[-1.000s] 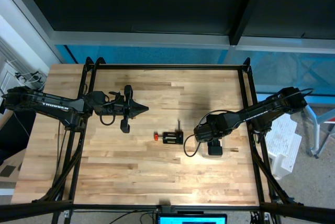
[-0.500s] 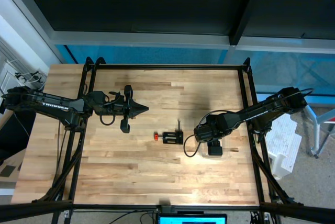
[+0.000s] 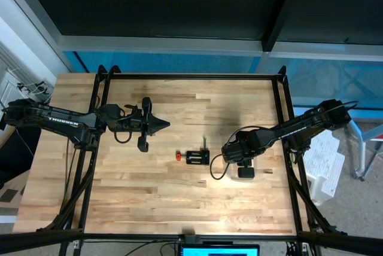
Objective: Pick the usb-c connector and install on the hub
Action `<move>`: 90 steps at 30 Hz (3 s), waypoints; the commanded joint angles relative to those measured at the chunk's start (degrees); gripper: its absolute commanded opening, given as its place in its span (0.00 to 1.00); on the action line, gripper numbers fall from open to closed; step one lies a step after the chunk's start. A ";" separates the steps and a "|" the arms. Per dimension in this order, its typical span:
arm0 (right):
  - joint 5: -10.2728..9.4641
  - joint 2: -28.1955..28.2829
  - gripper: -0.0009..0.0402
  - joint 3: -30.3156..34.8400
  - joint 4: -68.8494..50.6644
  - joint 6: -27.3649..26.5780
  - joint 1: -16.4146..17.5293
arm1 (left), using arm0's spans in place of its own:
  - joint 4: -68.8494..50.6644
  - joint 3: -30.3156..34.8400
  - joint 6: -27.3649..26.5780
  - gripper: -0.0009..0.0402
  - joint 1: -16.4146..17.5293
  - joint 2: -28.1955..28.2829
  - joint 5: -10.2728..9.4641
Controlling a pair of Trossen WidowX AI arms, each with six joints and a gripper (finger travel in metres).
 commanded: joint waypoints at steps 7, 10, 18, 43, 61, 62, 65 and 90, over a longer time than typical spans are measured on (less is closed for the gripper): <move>0.00 0.00 0.20 0.02 0.02 0.04 0.07 | 0.00 0.02 0.02 0.02 0.02 0.00 0.00; 0.00 0.00 0.19 0.02 0.00 0.04 0.09 | 0.00 0.02 0.02 0.02 0.02 0.02 0.00; 0.00 0.00 0.11 0.02 0.00 0.07 0.15 | 0.00 0.02 0.02 0.02 0.02 0.00 0.00; 0.00 0.00 0.02 0.02 0.02 0.04 0.42 | 0.00 0.02 0.02 0.02 0.00 0.02 0.00; 0.00 0.00 0.02 0.02 0.04 0.04 0.44 | 0.00 0.02 0.02 0.02 0.02 0.00 0.00; 0.00 0.00 0.02 0.02 0.04 0.04 0.44 | 0.00 0.02 0.02 0.02 0.00 0.02 0.00; 0.00 0.00 0.02 0.02 0.04 0.04 0.44 | 0.00 0.02 0.02 0.02 0.00 0.02 0.00; 0.00 -1.46 0.46 0.46 0.04 0.07 0.52 | 0.00 0.02 0.02 0.02 0.02 0.00 0.00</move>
